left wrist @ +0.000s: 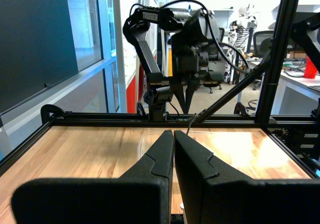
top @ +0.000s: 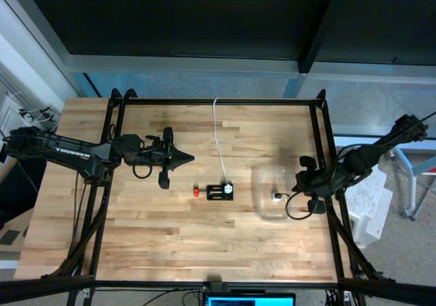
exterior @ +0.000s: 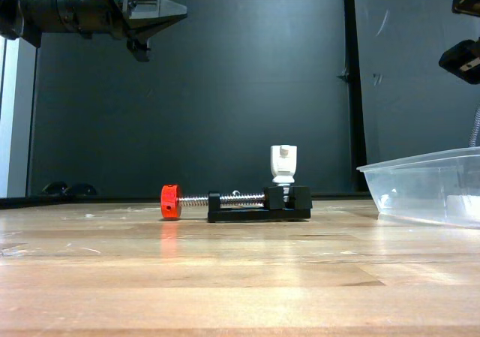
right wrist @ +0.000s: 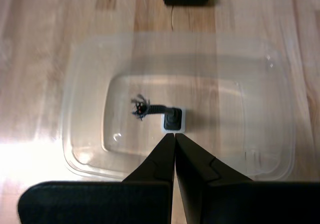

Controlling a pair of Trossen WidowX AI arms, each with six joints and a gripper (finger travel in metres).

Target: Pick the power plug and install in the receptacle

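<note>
Right tool (right wrist: 174,134), pressed together, apparently above plug (right wrist: 171,119) in glossy tray (right wrist: 86,77); left tool (left wrist: 173,132) likewise, over wooden table (top: 170,241).

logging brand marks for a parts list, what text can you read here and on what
"TROSSEN": white letters on the left arm, behind the shut left gripper held high over the table.
White lettering on the right arm: too small to read; its right gripper is shut over the clear tray.
No other text.

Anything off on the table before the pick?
Only the power plug in the clear tray: its wire end looks frayed; receptacle stands upright in its vise. Both shut: left hand hovers left of it, right hand over the tray.
</note>
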